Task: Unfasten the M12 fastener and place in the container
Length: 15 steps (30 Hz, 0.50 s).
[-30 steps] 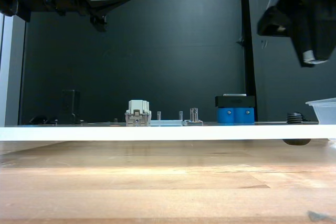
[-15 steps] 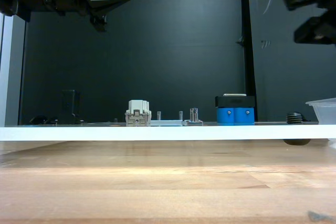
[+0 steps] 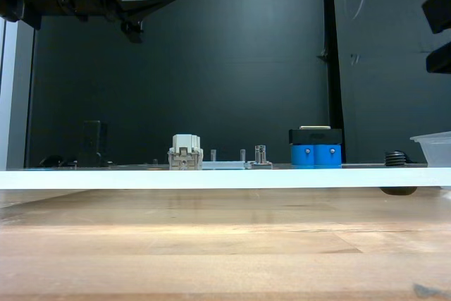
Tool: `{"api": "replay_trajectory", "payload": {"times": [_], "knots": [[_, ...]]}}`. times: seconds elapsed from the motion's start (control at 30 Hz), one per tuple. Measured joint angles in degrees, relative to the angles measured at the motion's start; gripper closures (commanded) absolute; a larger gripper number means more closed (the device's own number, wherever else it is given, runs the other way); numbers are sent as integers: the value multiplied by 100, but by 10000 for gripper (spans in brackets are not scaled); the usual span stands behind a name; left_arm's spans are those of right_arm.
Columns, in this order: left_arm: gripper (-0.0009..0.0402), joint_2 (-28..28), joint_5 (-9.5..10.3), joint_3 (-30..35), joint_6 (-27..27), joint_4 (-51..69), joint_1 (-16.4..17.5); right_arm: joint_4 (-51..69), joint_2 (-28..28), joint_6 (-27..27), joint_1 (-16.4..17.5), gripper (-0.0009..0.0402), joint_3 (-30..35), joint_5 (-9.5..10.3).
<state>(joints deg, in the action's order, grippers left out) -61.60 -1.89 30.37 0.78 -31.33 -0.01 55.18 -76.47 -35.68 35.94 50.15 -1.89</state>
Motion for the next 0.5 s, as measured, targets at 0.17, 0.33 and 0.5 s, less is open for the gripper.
{"api": "replay_trajectory", "payload": {"times": [0.17,0.33,0.5], "knots": [[393,0,-2,0,-2,0,0,-98,160,-7,70,391,-286,4],[393,0,-2,0,-2,-2,0,-306,166,-7,81,391,-409,0],[393,0,-2,0,0,-2,0,-369,166,22,83,388,-498,-2]]}}
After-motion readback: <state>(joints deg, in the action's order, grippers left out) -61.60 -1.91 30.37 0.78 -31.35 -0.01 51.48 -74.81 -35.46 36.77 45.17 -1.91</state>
